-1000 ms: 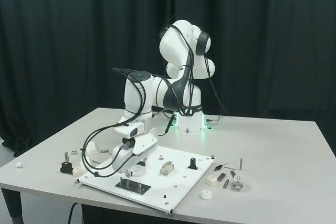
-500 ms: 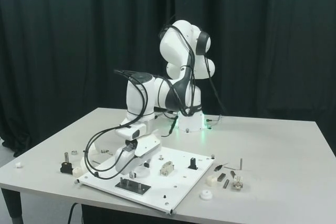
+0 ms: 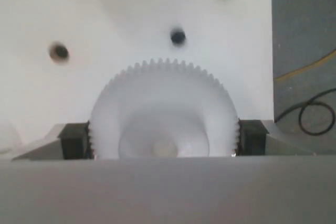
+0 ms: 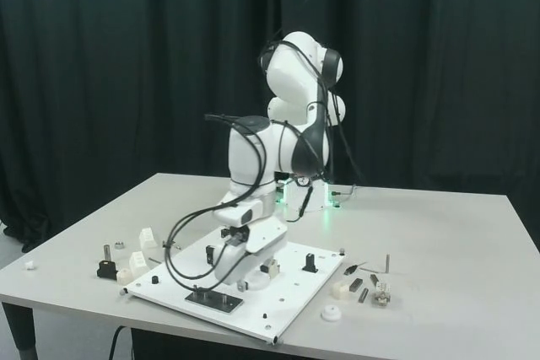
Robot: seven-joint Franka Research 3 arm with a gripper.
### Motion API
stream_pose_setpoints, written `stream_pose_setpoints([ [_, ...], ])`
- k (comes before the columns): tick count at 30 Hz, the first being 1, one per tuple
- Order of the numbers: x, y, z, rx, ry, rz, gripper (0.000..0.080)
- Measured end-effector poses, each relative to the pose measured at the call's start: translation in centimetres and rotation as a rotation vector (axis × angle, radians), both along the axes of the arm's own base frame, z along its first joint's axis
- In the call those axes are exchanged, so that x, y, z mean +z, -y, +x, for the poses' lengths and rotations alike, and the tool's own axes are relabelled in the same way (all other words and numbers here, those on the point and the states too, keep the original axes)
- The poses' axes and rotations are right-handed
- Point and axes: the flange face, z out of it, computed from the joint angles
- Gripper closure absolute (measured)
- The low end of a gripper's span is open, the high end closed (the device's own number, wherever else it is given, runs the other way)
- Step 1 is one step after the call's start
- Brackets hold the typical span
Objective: Place large gear.
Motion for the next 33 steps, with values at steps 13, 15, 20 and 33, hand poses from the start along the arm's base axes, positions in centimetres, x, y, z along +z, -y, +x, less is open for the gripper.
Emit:
stream_pose_setpoints([
  [13, 0.5, -7.2, -0.3, 0.002, 0.015, 0.008, 0.0206],
  [15, 0.5, -8.2, -0.5, 0.004, 0.013, 0.007, 0.0206],
  [20, 0.3, -10.8, -1.0, 0.001, 0.006, 0.004, 0.0206],
  [33, -1.4, -15.8, -2.5, -0.009, -0.014, -0.01, 0.0206],
])
